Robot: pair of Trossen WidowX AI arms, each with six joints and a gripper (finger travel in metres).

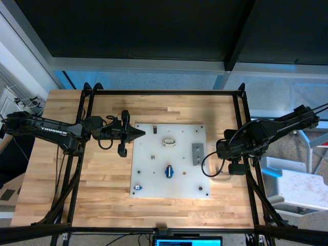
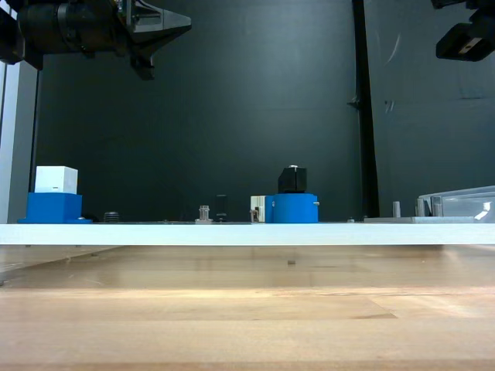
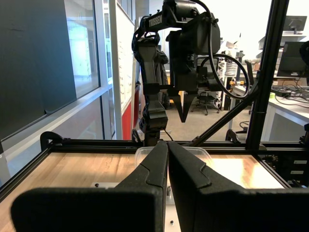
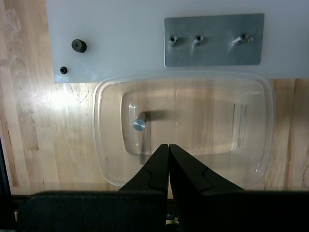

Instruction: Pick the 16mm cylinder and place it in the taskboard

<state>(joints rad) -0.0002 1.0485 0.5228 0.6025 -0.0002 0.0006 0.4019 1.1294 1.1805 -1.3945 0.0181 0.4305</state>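
The 16mm cylinder (image 4: 139, 124), a short grey metal peg, stands inside the clear plastic tray (image 4: 251, 96), which sits just off the edge of the taskboard (image 4: 120, 29). My right gripper (image 4: 168, 146) hangs above the tray, pointing down, shut and empty, a little to one side of the peg. In the high view the right gripper (image 1: 224, 152) is at the right edge of the white taskboard (image 1: 154, 174). The left gripper (image 1: 137, 132) hovers high over the board's left edge, shut with nothing in it.
On the board are a grey block (image 1: 197, 153) with pegs, a blue part (image 1: 168, 171), a silvery connector (image 1: 168, 142) and a small blue-and-white piece (image 1: 137, 187). A black metal frame (image 1: 164, 93) surrounds the wooden table.
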